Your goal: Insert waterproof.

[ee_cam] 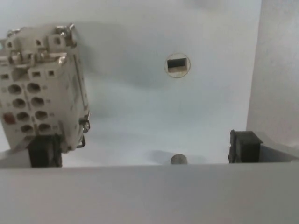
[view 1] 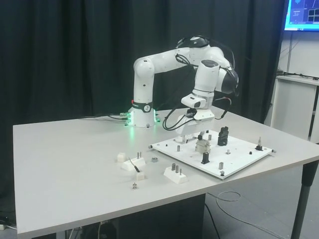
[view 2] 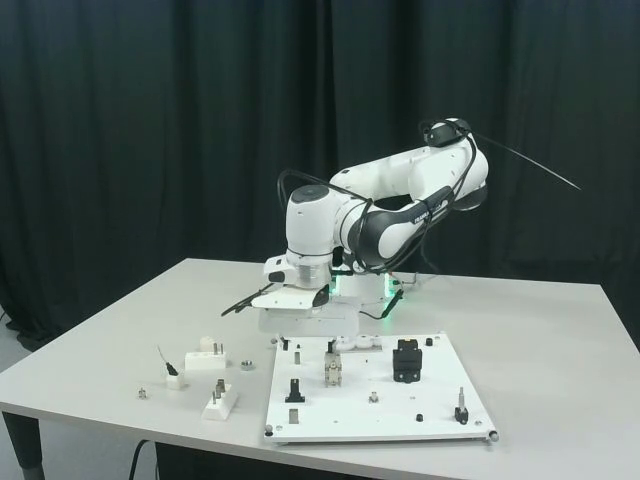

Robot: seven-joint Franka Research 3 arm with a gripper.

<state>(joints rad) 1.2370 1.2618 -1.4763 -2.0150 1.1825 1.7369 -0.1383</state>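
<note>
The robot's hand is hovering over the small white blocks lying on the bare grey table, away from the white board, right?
Not quite. Both room views show the hand over the back edge of the white board, not over the small white blocks beside it.

Waterproof connector: pale grey-white rectangular multi-pin block, two columns of round pin holes on its face, screw terminals at one end, metal clips on the sides. Stands upright on the white board, fixed on a black base. In the room views the same connector sits near the board's middle, just beside the arm's wrist.
</note>
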